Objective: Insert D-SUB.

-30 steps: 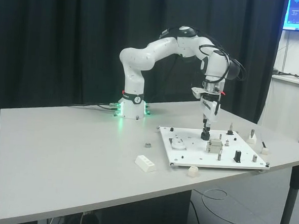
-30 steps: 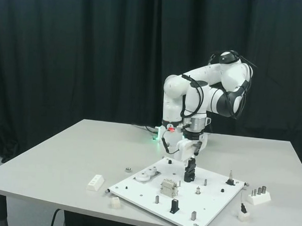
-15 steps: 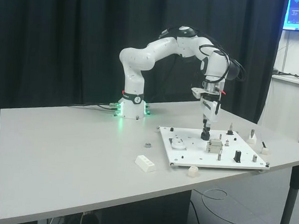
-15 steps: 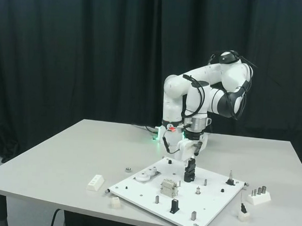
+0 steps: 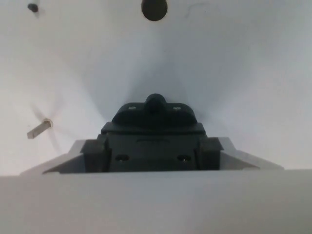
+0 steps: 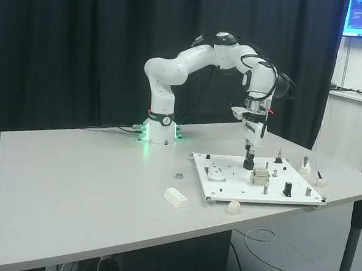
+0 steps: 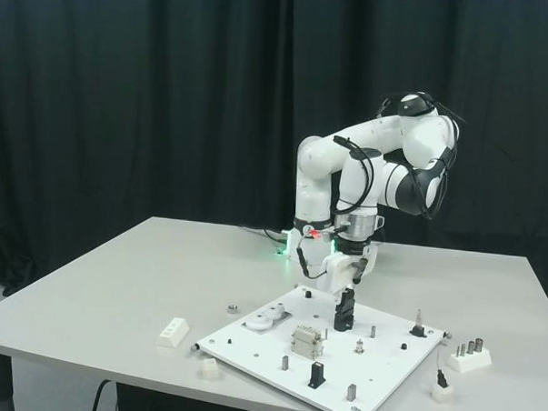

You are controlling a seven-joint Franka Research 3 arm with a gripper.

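A black D-SUB connector sits between my gripper's fingers, and the gripper is shut on it. In the room views the gripper points straight down, holding the connector end just at the surface of the white board, near its middle. A grey metal socket block stands on the board just in front of the gripper, apart from it. Whether the connector touches the board is hidden.
The board carries white discs, a black upright piece and several small pegs. A round black hole and a small peg lie near the connector. On the table lie a white block, a small white piece and a nut.
The wrist has shifted very slightly. The gripper stays over the same spot of the board with the connector still in it.
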